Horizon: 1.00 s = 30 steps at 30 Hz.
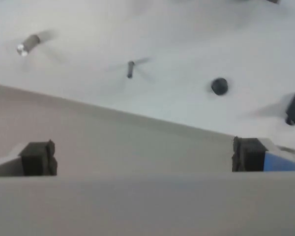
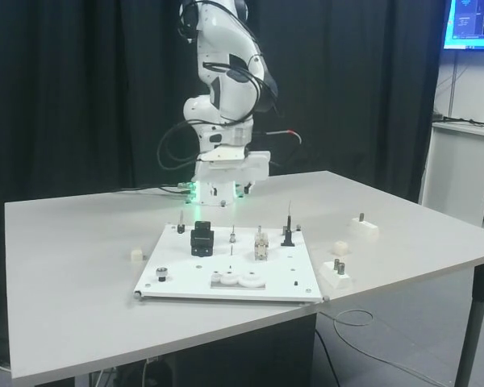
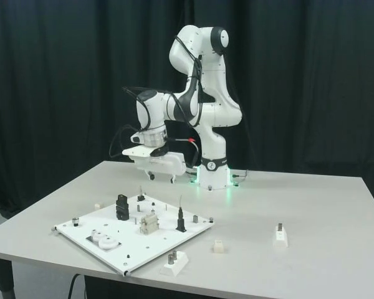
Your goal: Pick round peg 3.
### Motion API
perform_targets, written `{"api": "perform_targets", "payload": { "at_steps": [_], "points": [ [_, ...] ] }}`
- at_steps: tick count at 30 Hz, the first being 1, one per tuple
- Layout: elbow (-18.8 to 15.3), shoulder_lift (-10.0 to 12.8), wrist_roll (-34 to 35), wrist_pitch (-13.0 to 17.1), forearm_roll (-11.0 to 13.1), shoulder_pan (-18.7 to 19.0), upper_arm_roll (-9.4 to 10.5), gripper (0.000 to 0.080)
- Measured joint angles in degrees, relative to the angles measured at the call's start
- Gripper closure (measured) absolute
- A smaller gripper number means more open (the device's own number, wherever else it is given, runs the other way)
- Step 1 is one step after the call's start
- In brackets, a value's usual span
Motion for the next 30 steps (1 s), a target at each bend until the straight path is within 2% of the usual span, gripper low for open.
{"api": "perform_targets", "payload": {
  "at_steps": [10, 30],
  "points": [
    [-0.06, -2.89, 0.0, -2.12, -1.33, -1.05, -0.01, 0.0003],
    [-0.19, -4.7, 0.0, -2.24, -1.0, -0.24, 0.61, 0.0003]
  ]
}}
